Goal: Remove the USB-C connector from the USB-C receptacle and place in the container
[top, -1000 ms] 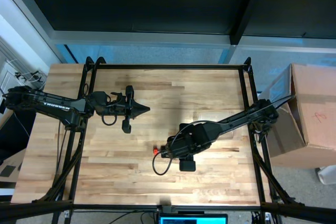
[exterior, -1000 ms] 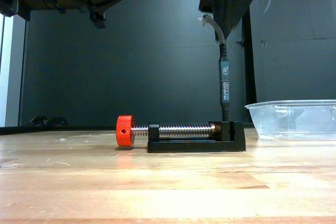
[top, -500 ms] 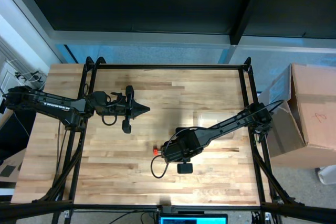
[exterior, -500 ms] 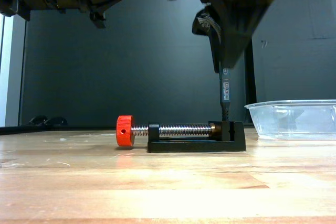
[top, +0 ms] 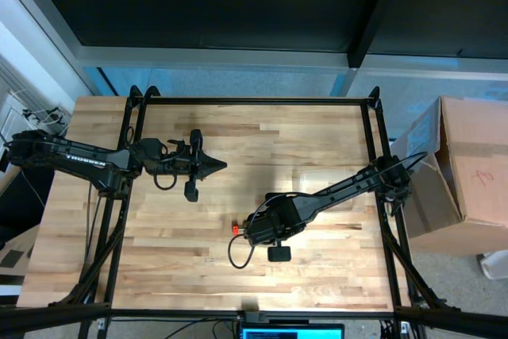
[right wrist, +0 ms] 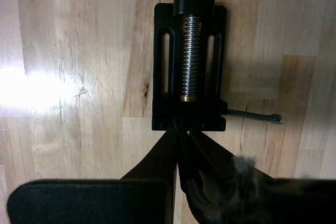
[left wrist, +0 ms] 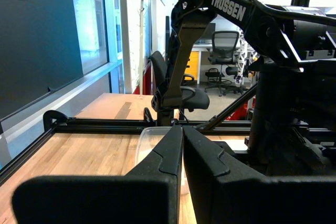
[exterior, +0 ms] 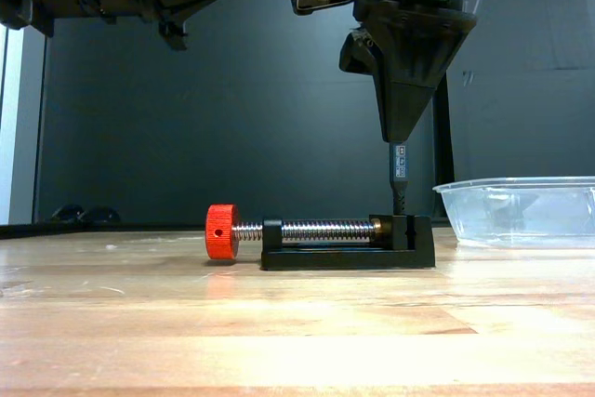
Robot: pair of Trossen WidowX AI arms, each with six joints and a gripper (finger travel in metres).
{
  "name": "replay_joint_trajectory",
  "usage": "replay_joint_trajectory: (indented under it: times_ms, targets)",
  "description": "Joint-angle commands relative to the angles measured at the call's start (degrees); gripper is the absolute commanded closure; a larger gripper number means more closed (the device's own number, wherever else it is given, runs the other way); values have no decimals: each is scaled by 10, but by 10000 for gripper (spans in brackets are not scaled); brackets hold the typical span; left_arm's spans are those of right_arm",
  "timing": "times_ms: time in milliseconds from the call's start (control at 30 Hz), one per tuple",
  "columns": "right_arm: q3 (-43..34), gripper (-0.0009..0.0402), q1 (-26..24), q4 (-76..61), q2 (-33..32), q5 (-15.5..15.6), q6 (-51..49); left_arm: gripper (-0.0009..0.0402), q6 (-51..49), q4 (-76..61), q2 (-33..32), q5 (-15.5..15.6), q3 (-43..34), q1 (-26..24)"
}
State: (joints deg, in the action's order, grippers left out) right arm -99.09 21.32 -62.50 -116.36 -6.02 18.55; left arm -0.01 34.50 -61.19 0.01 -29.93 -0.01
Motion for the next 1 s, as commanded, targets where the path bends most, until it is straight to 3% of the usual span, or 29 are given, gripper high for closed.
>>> replay_joint_trajectory:
  times_ms: [33,667,1000]
  targets:
    - [-1,393,0,0,8,1,0,393,0,0,0,0,0,0]
    - [7,393,-13,-30,67,-4,0,393,0,0,0,0,0,0]
    - [186,393,-41,18,209,-4,0,393,0,0,0,0,0,0]
